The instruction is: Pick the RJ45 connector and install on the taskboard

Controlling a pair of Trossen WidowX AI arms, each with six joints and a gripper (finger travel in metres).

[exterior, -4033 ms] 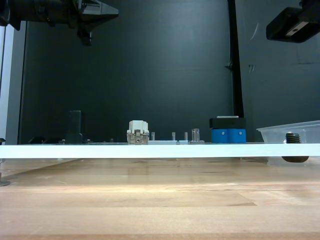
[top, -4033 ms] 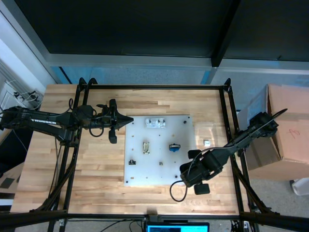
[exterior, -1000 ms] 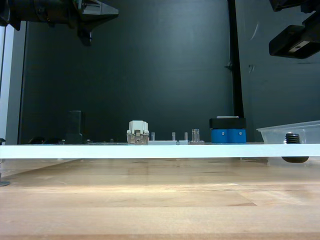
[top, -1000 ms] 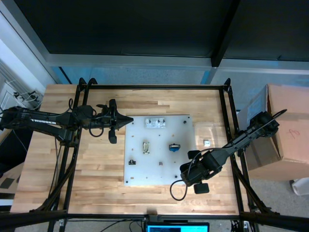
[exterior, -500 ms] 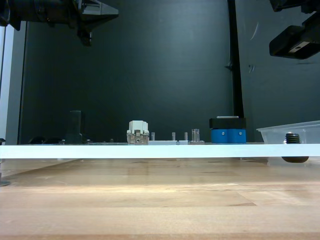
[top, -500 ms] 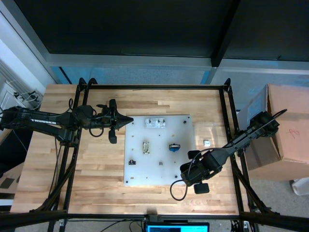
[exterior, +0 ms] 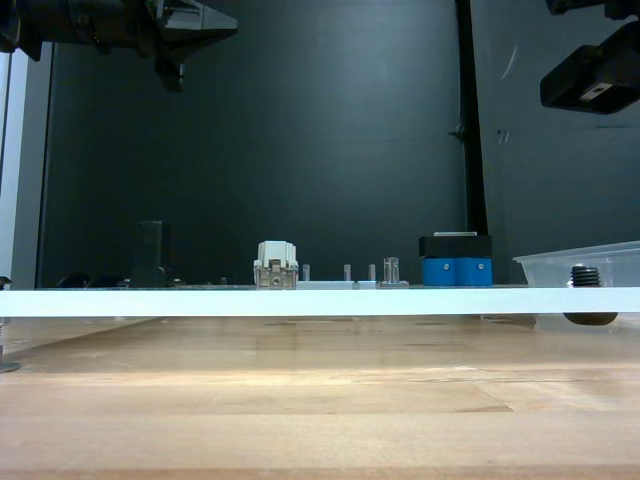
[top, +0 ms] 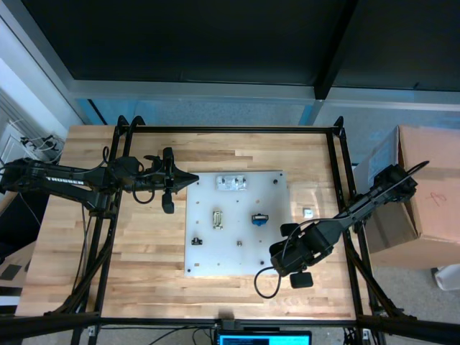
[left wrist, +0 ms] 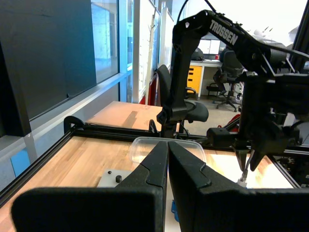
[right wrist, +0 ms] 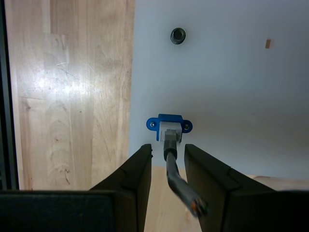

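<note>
Right claw [right wrist: 167, 151] shifted slightly rightward, spread astride cable [right wrist: 175, 179]; I saw RJ45 connector [right wrist: 171, 133] seated in taskboard [right wrist: 231, 96]; left claw [left wrist: 167, 154] pinched together, aloft at left.

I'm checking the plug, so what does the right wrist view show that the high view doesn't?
Only the right wrist view: the RJ45 connector plugged into its blue socket, its cable stub untouched between the right gripper's open jaws. Only the high view: the left gripper at the task board's far left edge, and a cardboard box. Both: the right gripper over the task board's near right corner, and the wooden table.
</note>
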